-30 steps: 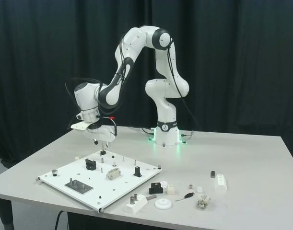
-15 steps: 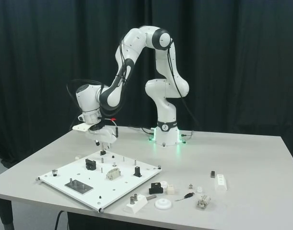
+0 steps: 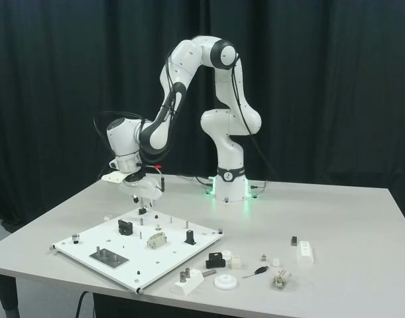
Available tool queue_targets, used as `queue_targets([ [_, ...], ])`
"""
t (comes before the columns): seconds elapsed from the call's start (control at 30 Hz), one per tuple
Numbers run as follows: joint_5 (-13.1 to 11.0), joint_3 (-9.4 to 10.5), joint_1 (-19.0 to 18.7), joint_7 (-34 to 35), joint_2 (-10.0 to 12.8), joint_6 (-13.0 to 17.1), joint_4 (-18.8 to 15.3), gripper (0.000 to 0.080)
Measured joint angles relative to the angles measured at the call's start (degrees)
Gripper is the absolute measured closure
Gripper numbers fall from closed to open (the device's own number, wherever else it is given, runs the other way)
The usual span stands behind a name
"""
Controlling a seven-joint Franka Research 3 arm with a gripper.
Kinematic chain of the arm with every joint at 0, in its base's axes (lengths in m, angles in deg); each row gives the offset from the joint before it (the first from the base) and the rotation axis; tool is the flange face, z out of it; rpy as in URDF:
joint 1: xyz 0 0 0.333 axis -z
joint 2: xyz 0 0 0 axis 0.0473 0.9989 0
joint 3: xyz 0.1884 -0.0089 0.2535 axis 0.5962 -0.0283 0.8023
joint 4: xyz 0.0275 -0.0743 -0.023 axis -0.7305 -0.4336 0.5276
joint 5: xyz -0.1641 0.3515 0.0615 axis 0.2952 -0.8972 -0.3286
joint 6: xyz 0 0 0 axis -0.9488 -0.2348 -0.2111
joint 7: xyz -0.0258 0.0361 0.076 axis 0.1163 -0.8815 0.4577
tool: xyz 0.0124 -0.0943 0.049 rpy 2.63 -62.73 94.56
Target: Remove Ethernet.
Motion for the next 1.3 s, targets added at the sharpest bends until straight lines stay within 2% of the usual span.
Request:
queue_targets([
  [0.87,-1.49,0.10,-0.11,0.00,1.58,3.09,-0.83,0.0003],
  [0.9,-1.51,0.10,-0.11,0.00,1.62,3.13,-0.83,0.0122],
  [1.13,-1.58,0.12,-0.13,0.00,2.04,3.48,-0.83,0.0122],
  [1.17,-1.60,0.13,-0.13,0.00,2.08,3.52,-0.83,0.0264],
  [1.2,-1.61,0.13,-0.14,0.00,2.12,3.55,-0.83,0.0264],
  [1.23,-1.62,0.13,-0.14,0.00,2.15,3.59,-0.83,0.0424],
  [1.3,-1.63,0.13,-0.13,0.00,2.23,3.68,-0.83,0.0424],
])
